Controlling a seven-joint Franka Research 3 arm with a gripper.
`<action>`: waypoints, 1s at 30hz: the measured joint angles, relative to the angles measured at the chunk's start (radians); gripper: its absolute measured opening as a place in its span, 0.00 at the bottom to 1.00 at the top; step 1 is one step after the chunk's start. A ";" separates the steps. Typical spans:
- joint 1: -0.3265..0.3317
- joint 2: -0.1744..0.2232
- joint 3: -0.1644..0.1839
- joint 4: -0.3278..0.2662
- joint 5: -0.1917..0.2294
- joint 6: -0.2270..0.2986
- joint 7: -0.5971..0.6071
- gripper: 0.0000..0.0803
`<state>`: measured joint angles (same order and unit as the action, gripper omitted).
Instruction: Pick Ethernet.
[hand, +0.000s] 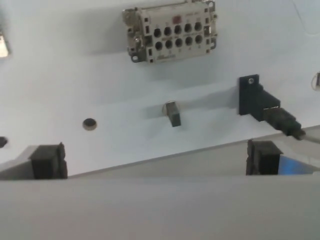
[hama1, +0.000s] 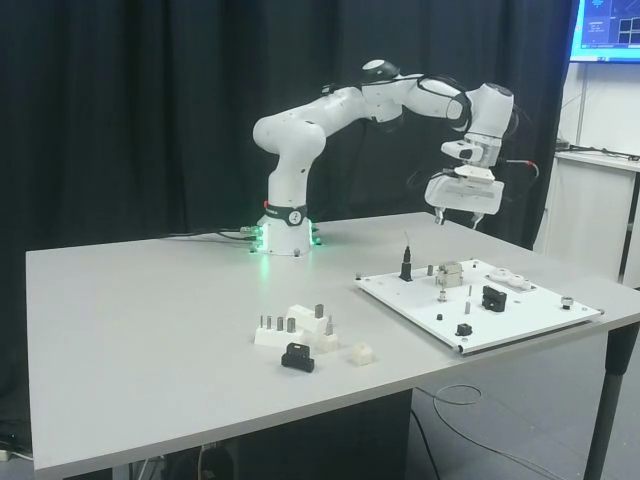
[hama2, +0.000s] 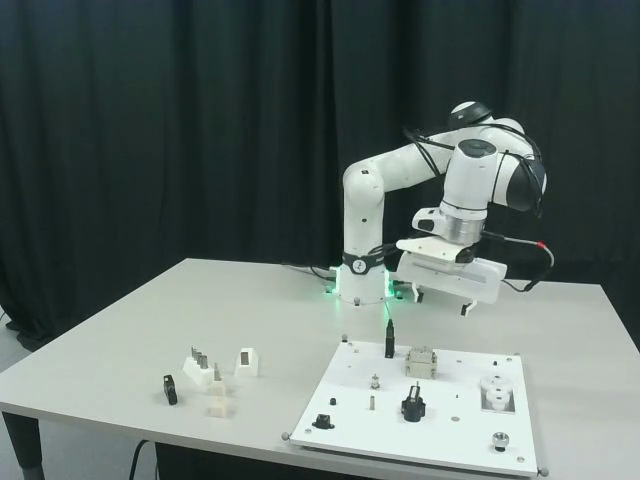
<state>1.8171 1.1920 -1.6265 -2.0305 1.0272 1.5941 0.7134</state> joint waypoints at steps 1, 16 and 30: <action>-0.001 0.000 0.000 -0.001 0.000 0.000 -0.007 1.00; -0.018 0.000 -0.018 -0.012 -0.002 0.000 -0.073 1.00; -0.028 0.000 -0.029 -0.015 -0.007 0.000 -0.105 1.00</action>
<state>1.7891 1.1918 -1.6550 -2.0453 1.0205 1.5942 0.6081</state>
